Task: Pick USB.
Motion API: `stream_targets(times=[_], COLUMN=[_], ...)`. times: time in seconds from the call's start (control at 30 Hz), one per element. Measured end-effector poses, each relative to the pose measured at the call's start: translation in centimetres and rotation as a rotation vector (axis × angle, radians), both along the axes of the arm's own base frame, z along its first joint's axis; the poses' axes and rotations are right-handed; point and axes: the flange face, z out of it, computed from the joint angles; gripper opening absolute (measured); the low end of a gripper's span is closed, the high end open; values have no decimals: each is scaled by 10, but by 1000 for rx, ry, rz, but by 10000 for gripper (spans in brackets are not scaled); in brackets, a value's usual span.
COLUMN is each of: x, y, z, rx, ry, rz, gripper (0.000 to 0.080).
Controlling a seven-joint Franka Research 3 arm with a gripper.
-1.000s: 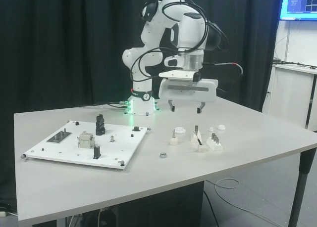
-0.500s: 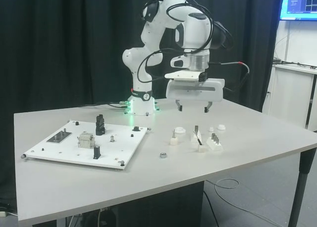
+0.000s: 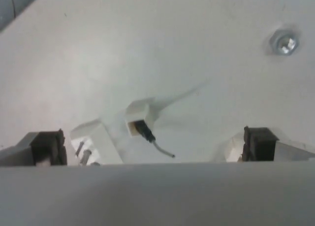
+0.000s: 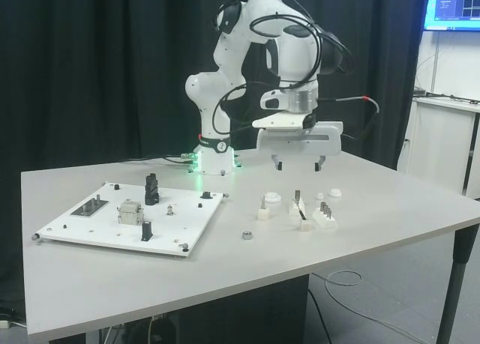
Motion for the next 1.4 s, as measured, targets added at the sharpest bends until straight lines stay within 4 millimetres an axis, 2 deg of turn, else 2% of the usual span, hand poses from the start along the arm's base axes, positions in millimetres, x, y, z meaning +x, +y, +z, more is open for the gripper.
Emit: stream_targets(times=[0.6, 1.4], x=[-17, -34], y=[11, 30], z=[-43, -86], rx=[96, 125], ry=[37, 48], rz=[42, 52], gripper=[800, 800])
